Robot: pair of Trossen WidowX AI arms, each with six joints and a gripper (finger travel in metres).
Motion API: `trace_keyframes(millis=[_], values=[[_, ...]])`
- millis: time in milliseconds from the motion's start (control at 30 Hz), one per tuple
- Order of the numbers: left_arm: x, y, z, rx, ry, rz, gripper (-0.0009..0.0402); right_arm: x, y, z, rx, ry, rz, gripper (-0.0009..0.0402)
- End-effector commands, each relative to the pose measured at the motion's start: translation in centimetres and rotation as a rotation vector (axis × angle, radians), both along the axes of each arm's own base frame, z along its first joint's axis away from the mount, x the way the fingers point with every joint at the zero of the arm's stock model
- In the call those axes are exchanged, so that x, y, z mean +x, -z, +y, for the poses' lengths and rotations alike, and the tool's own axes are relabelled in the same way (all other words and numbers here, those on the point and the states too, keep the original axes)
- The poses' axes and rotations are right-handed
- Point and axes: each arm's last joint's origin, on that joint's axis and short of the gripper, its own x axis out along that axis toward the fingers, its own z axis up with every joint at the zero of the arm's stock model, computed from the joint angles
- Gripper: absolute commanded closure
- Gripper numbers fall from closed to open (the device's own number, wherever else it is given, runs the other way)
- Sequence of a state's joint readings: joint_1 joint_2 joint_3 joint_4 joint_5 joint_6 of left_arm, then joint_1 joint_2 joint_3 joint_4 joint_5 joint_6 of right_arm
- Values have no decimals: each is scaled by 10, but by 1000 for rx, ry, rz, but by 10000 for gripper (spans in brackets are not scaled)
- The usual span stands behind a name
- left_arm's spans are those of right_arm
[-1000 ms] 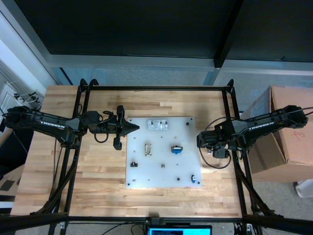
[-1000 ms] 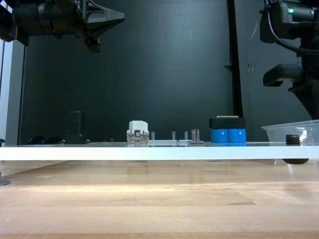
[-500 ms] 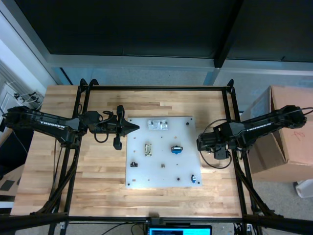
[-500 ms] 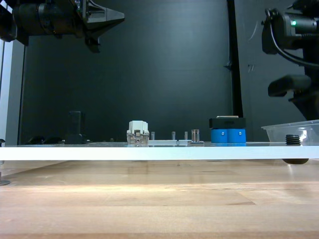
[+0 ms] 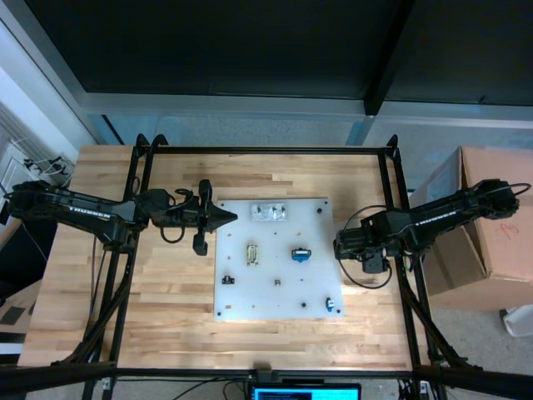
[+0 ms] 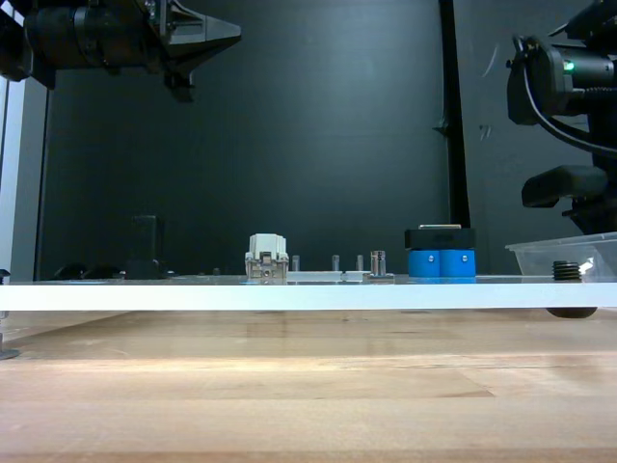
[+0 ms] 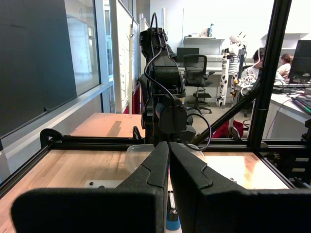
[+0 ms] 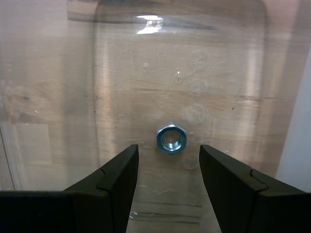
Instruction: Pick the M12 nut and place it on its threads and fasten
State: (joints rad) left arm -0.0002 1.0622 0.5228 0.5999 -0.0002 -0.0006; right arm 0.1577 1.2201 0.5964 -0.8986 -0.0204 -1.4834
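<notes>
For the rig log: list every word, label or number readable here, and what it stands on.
"TROSSEN": white letters on the black left arm.
Black right arm: white lettering, too blurred to read.
Brown cardboard box: red mark, unreadable.
Small silver nut, lying free in the clear plastic tray below the open right gripper: none.
Left gripper, shut, over the white board's left edge: none.

Even overhead light — glare on clear tray [image 8: 149, 22], low-view backdrop dark.
</notes>
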Motion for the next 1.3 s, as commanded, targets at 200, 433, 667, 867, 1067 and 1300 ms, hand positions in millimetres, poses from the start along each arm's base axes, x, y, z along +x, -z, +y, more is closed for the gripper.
trace_keyframes(millis=[200,433,667,867,1067,1300], values=[[0,0,0,0,0,0,393,2,8,0,3,0,-11,221],[0,0,0,0,0,0,393,1,11,0,9,1,-11,221],[0,0,0,0,0,0,393,2,13,1,25,2,-27,230],[0,0,0,0,0,0,393,1,13,1,38,10,-24,276],[0,0,0,0,0,0,393,2,13,1,33,11,-26,329],[0,0,0,0,0,0,393,2,12,1,32,40,-29,362]])
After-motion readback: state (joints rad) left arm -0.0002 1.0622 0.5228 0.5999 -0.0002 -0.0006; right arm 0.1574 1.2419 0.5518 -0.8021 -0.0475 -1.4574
